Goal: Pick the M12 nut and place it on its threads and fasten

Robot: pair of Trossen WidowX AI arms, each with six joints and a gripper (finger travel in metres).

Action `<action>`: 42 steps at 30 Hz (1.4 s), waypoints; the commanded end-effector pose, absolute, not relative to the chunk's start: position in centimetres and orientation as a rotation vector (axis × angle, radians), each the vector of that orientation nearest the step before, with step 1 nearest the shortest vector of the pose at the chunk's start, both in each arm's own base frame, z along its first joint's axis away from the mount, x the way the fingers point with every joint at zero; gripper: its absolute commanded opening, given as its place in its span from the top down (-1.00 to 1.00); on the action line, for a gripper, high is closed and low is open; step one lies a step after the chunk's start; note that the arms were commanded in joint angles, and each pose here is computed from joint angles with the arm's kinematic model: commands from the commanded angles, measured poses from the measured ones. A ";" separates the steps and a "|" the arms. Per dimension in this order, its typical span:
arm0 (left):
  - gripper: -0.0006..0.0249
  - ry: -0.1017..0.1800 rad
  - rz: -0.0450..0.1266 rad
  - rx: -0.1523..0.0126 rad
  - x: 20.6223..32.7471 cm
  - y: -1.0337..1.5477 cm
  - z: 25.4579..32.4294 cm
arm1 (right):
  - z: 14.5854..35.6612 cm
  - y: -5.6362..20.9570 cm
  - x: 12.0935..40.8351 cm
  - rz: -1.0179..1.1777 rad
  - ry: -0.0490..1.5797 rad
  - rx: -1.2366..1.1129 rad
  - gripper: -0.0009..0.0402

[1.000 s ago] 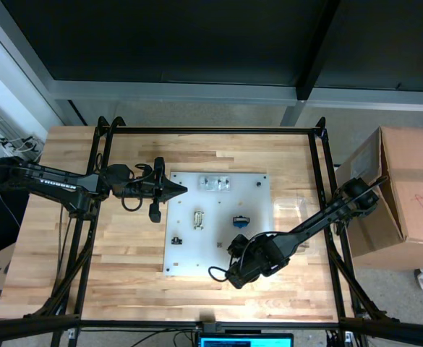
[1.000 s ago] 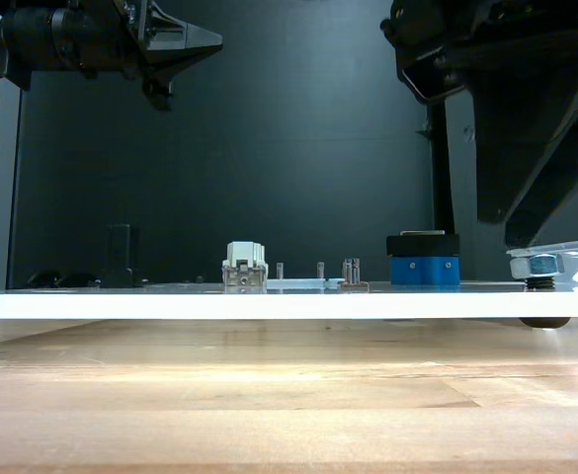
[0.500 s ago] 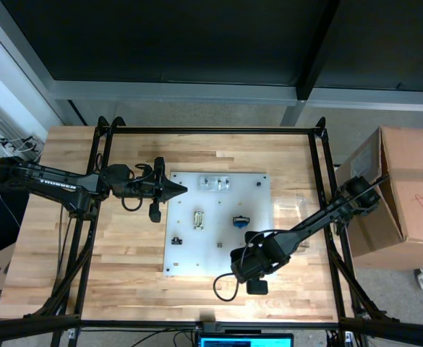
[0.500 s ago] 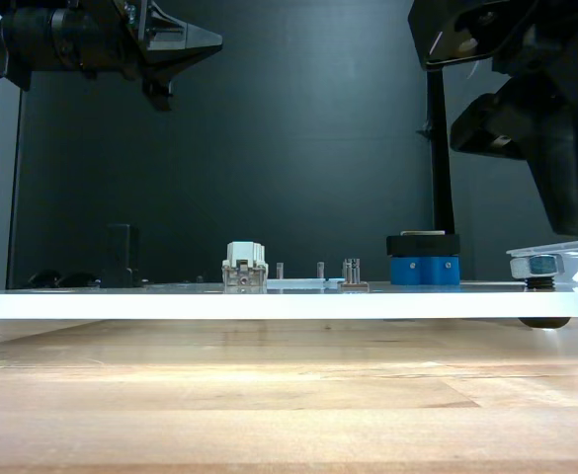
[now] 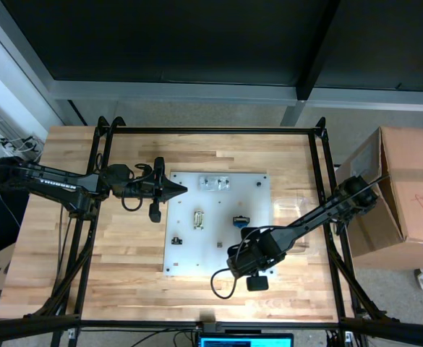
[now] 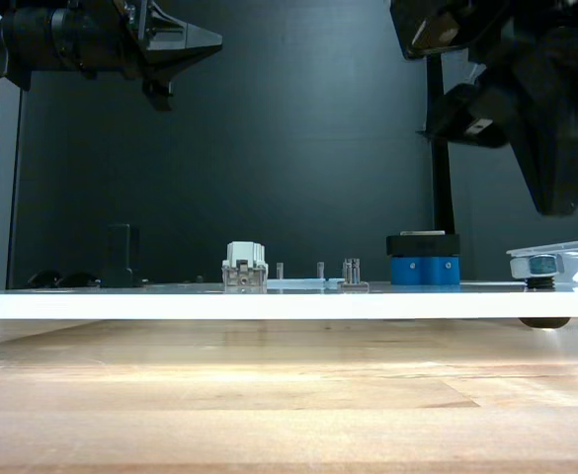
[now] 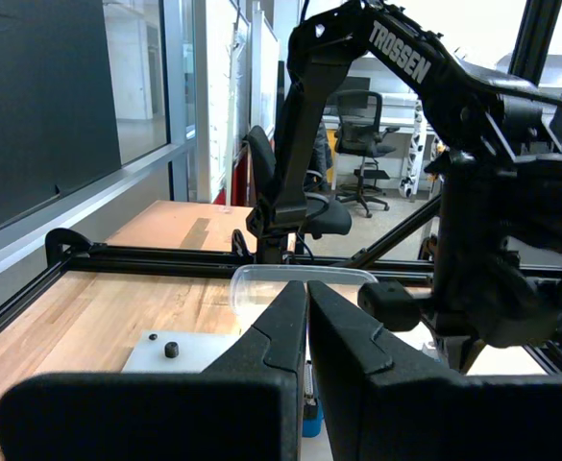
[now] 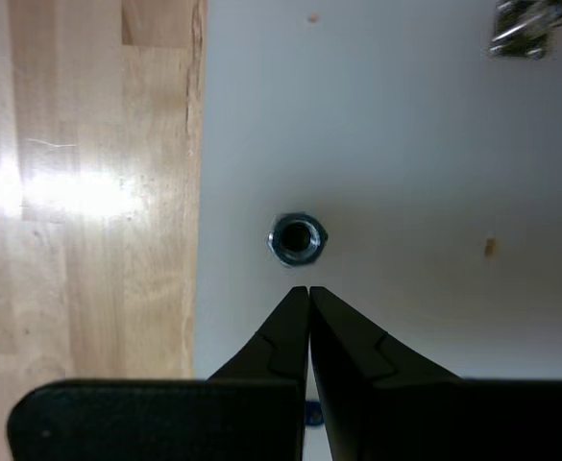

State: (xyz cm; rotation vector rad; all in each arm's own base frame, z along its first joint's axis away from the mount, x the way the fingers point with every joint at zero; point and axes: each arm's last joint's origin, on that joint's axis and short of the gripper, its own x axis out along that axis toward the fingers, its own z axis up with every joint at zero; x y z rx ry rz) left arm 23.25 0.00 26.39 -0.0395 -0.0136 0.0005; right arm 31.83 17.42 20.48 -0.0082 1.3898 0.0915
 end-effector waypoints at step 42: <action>0.95 -0.014 0.000 -0.039 23.3 0.01 26.40 | 18.7 17.7 32.3 0.162 1.467 -0.036 0.96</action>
